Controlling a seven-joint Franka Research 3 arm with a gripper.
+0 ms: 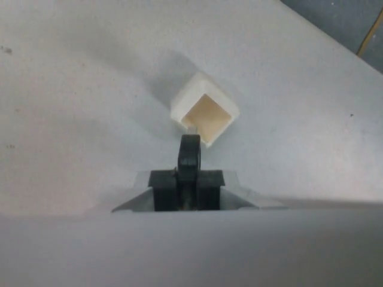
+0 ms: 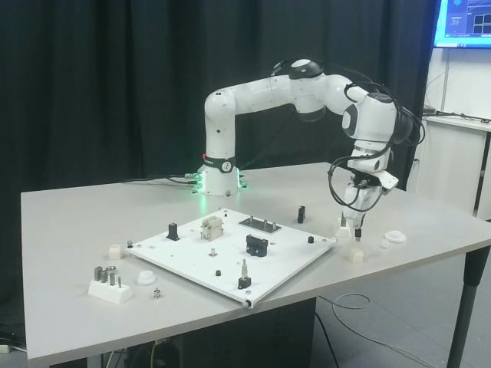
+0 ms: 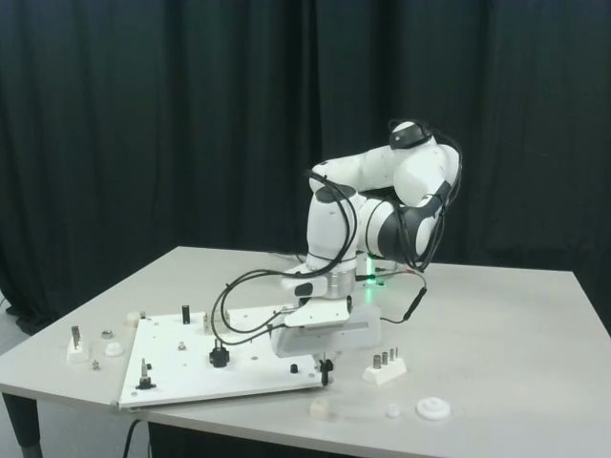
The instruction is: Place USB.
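Jaws pinch a black USB plug [image 1: 189, 156], its tip hiding part of white holder [image 1: 204, 107].

Even overhead room light on the grey table [image 2: 69, 230], black curtain [image 2: 115, 84] dim behind, soft shadow toward 10 o'clock of the white holder [image 1: 204, 109], blurred wrist housing [image 1: 191, 251] at 6 o'clock

The white seven-joint robot arm [image 2: 307, 88] stands on the flat grey table [image 2: 77, 230], its base ringed by green light. It reaches over the table's far right part. The gripper [image 2: 357, 225] points down, just above a small white block-shaped holder [image 2: 355, 254]. A flat white square assembly board [image 2: 230, 257] lies beside this holder, carrying several small black fixtures. A white round disc [image 2: 395, 237] lies near the holder.
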